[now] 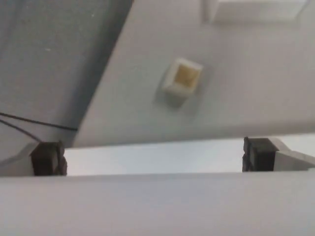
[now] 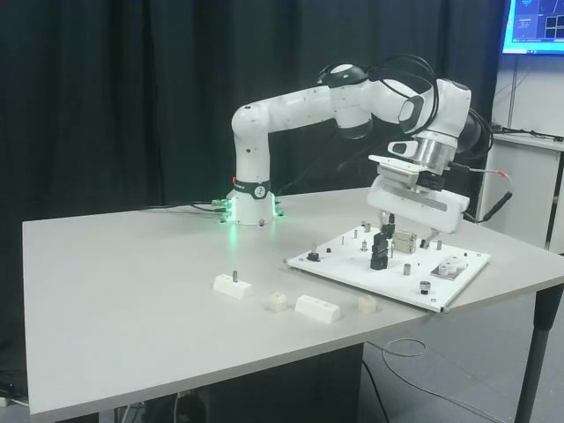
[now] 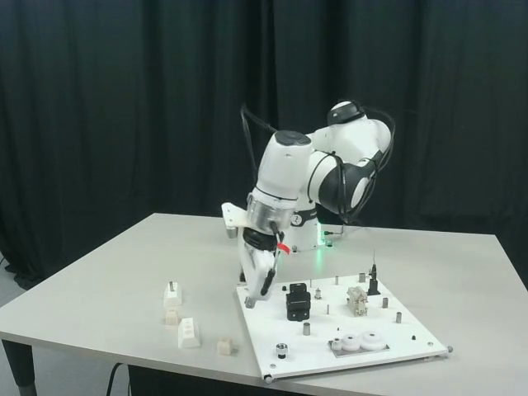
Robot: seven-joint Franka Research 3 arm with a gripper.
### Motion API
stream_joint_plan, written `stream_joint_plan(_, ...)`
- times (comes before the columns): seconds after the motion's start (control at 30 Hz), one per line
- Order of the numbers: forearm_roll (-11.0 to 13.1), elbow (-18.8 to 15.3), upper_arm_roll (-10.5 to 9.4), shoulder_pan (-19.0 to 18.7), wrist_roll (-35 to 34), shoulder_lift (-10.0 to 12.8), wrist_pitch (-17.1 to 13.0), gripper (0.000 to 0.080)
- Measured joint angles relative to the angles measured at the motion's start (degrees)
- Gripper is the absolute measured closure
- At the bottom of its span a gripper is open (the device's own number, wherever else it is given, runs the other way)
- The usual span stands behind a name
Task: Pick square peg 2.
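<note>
Black curtains all round, grey table in the middle, and your white Franka bolted at the back with a green glow at its base. On the table there's a white assembly board with small posts and black fixtures on it, and off the board, nearer the table's front edge, a loose row of four small white blocks.

Where you're at: basically the start of the pick. The end effector is spread wide open with nothing between the fingers; in the wrist view you can see both black fingertips standing well apart. It's hanging above the board, tilted, not down at any part yet.

The wrist camera is looking at one small square block with a hollow top sitting alone on the table, just beside the board's edge. My guess is that's square peg 2, and I'd match it to the small cube nearest the board's front edge in the first room view. I can't read any label though, so the other little cube in that row could be the one instead.

So nothing's done yet as far as I can tell. You've got the whole thing left: get centred over the peg, come down, close on it, lift. It's well below the fingers right now, not between them.
</note>
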State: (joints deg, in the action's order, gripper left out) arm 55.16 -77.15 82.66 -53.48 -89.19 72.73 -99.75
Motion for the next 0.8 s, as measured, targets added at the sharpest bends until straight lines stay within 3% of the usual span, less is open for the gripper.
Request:
stream_joint_plan(0.27,-1.9,-3.1,1.62,-0.4,15.7,0.0,1.3,0.0003)
stream_joint_plan(0.8,-1.9,-12.5,4.53,-3.3,47.8,0.0,1.4,0.0003)
